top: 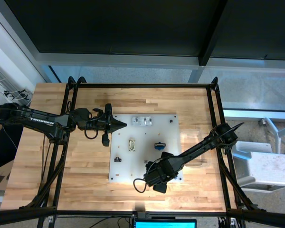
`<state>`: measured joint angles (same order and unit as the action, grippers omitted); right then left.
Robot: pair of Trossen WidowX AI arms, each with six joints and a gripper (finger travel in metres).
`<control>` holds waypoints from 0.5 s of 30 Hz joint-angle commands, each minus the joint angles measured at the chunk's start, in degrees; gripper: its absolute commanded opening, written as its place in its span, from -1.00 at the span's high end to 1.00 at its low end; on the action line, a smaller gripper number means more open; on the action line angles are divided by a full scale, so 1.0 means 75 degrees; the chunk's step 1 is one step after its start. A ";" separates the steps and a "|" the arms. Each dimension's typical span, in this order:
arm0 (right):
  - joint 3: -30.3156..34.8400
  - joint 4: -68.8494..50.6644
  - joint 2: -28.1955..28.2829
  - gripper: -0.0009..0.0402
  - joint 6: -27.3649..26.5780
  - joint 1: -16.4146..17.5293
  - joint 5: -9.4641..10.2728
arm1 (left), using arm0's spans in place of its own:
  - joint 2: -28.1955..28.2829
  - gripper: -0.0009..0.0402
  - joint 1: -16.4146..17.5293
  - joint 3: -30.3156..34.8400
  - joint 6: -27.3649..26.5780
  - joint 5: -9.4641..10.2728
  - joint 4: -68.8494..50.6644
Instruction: Unfasten the M12 fastener and place in the container
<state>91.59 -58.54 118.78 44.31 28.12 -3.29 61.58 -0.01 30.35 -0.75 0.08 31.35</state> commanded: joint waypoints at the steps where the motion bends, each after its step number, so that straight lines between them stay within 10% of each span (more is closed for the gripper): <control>1: 0.0003 -0.0020 -0.0006 0.33 -0.0009 0.0000 -0.0017 | 0.0003 0.96 0.0000 0.0003 0.0000 -0.0003 0.0000; 15: 0.0006 0.0286 -0.0009 0.96 -0.0192 0.0000 -0.0015 | 0.0003 0.96 0.0000 0.0003 0.0000 -0.0003 0.0000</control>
<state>91.59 -57.25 118.76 42.92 28.16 -3.07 61.58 -0.01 30.35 -0.78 0.08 31.33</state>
